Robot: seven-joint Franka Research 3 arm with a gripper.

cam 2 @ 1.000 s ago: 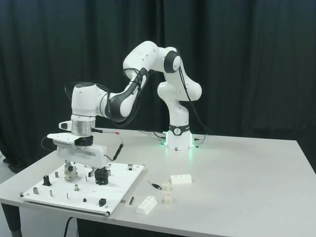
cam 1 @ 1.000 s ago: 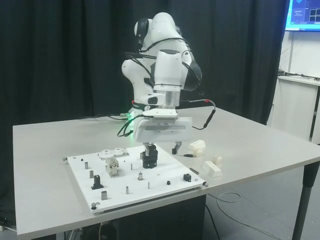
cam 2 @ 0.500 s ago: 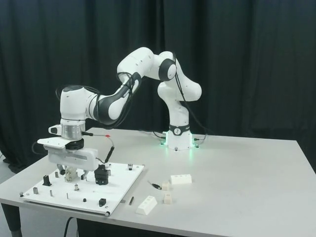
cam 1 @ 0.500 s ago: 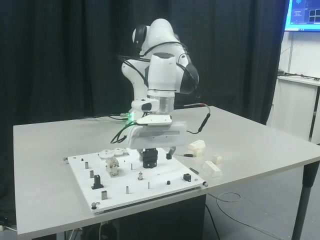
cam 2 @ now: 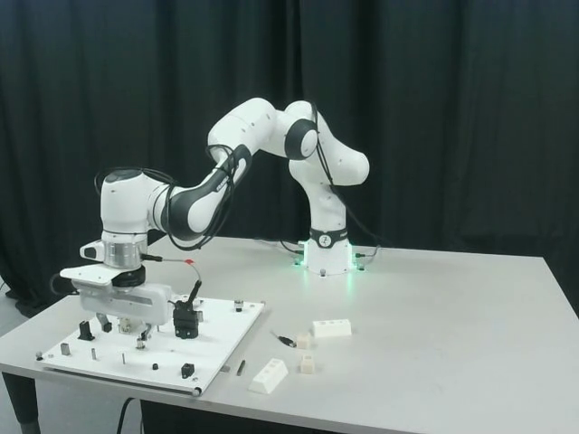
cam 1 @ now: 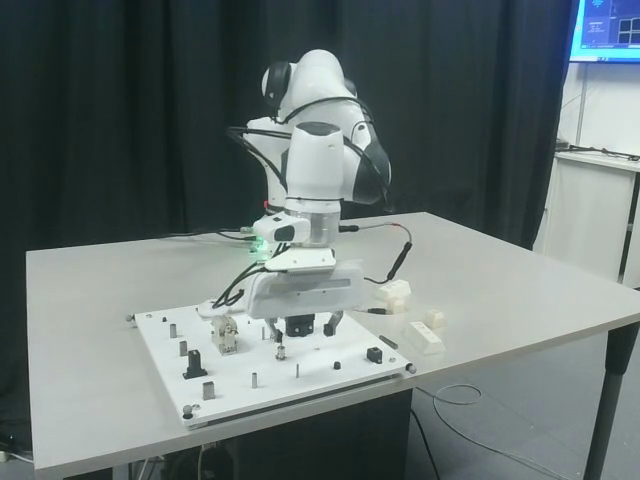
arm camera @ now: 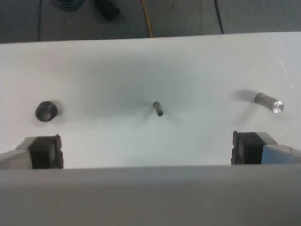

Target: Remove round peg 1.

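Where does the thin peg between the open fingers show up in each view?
Wrist view: thin peg at centre, on the white board, between the fingers.
First room view: peg near the board's front edge, below the gripper.
Second room view: too small to pick out under the gripper.
Shared landmark: the board.

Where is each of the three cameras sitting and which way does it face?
Wrist view: on the arm's wrist, looking down at the white board and a thin peg; both fingertips of the open gripper show.
First room view: off the board's front corner, facing the whole arm.
Second room view: across the grey table, arm seen side-on.
Both room views share the board, arm and white blocks.
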